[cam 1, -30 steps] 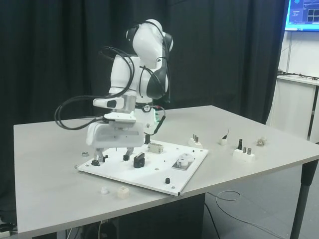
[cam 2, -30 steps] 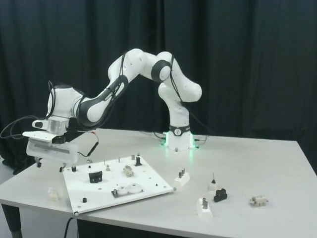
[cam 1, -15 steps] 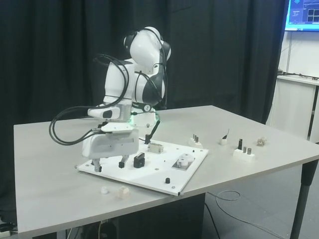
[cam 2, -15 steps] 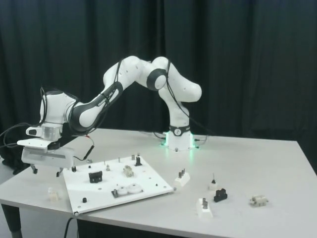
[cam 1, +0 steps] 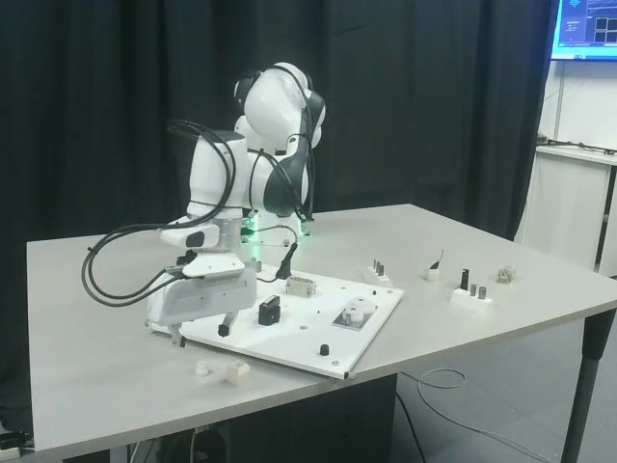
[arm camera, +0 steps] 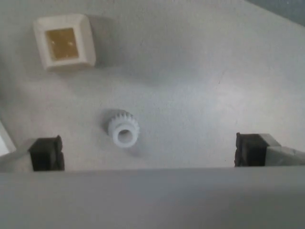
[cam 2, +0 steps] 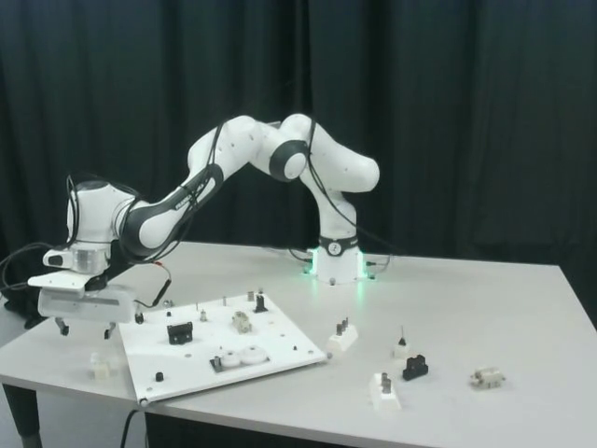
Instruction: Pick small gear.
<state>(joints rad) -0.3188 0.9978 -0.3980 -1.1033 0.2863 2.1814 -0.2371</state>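
- Your gripper (arm camera: 147, 152) hangs spread wide and empty above the grey table (arm camera: 200, 71).
- The small gear (arm camera: 123, 130) sits bore-up between the fingertips, nearer one pad (arm camera: 46, 153), at about ten o'clock off centre.
- You'd need to centre, then descend.

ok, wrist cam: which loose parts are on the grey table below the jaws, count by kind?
Small white plastic gear: 1
White square plastic block with an inset top: 1
Total: 2
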